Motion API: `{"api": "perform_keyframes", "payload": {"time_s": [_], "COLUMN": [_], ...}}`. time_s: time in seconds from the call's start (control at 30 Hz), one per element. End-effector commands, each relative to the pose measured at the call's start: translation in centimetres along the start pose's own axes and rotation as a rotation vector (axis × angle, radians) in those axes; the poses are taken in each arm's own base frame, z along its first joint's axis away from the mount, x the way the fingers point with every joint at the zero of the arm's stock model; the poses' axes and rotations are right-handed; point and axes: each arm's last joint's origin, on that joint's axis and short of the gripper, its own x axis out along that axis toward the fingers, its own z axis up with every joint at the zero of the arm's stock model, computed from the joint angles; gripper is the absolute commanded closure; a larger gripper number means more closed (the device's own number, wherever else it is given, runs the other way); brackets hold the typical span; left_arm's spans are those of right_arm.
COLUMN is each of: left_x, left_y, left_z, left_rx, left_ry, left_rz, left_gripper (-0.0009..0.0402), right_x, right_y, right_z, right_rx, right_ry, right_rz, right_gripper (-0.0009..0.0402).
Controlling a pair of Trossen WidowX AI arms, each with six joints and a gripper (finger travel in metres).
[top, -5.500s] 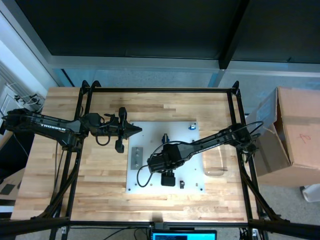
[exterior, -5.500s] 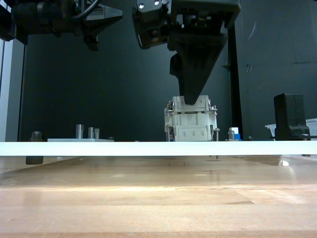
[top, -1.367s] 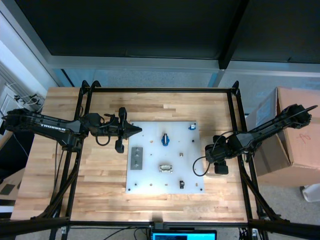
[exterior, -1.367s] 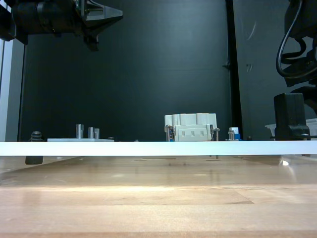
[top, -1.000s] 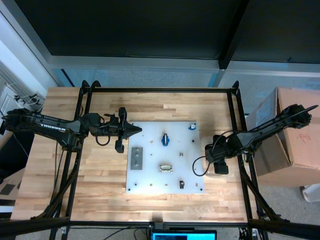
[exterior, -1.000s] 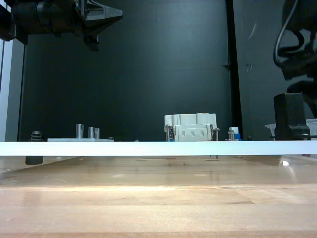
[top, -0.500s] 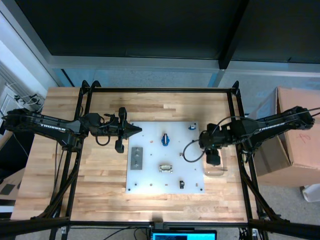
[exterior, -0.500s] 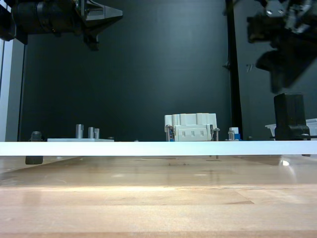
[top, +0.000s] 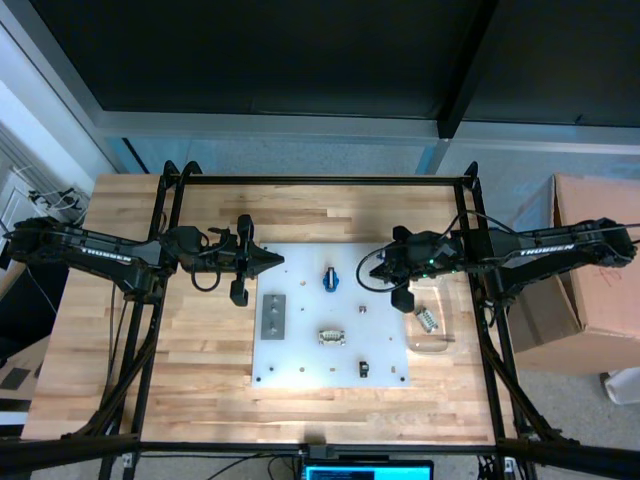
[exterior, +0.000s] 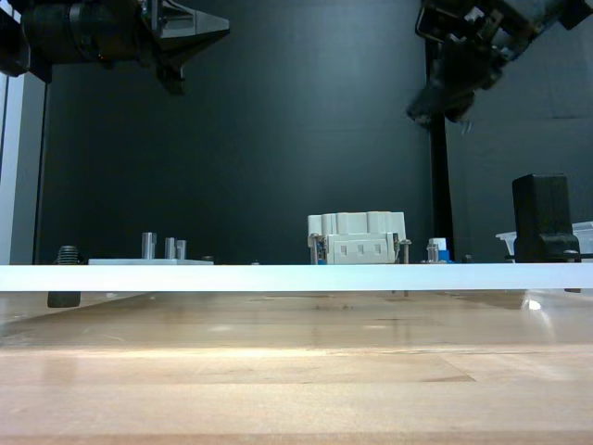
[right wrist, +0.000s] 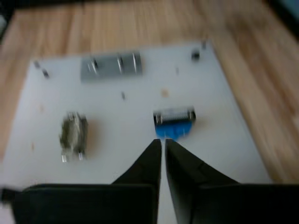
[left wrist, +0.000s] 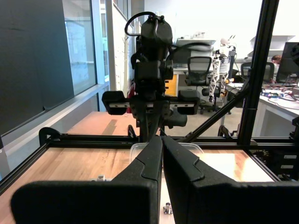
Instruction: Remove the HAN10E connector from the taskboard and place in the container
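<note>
The HAN10E connector (top: pixel 427 319), small and grey, lies free inside the clear container (top: pixel 431 347) just right of the white taskboard (top: pixel 300 360). Its beige base housing (top: pixel 332 337) (exterior: pixel 357 239) (right wrist: pixel 74 135) stays seated on the board. My right gripper (top: pixel 378 270) (exterior: pixel 443 104) (right wrist: pixel 162 142) hovers high over the board's right side, shut and holding nothing, to the left of the container. My left gripper (top: pixel 278 259) (exterior: pixel 218 23) (left wrist: pixel 162 140) hangs shut and empty above the board's left edge, pointing right.
On the board are a blue connector (top: pixel 330 278) (right wrist: pixel 174 122), a grey plate with pins (top: pixel 272 316) (exterior: pixel 162 248) and a small black part (top: pixel 364 369). A cardboard box (top: pixel 590 270) stands off the table's right side. A black frame (top: pixel 320 181) rings the table.
The connector has gone from its base on the board into the container. My right gripper has let go of it, shut, and swung left and up off the container. The left arm is still.
</note>
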Motion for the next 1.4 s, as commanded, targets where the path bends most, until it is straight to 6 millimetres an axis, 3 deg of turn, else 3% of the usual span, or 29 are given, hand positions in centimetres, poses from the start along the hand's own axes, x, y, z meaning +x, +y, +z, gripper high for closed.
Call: {"api": "perform_keyframes", "payload": {"time_s": [0.03, 0.63, 1.03, 1.4], "left_x": [0.0, 0.0, 0.0, 0.0], "left_y": [0.0, 0.0, 0.0, 0.0], "left_z": [0.0, 0.0, 0.0, 0.0], "left_rx": [0.0, 0.0, 0.0, 0.0], "left_ry": [0.0, 0.0, 0.0, 0.0], "left_rz": [0.0, 0.0, 0.0, 0.0], "left_gripper": [0.0393, 0.0393, 0.0393, 0.0393], "right_x": [0.2, 1.1, 0.8, 0.8], "right_y": [-0.3, -1.8, -2.0, -1.8], "right_z": [0.3, 0.5, 0.7, 1.5], "right_rx": [0.005, 0.048, 0.068, 0.071], "right_ry": [-0.088, -0.493, -0.613, -0.614], "right_rz": [0.031, 0.07, 0.089, 0.095], "right_gripper": [0.0389, 0.0393, 0.0393, 0.0393]}}
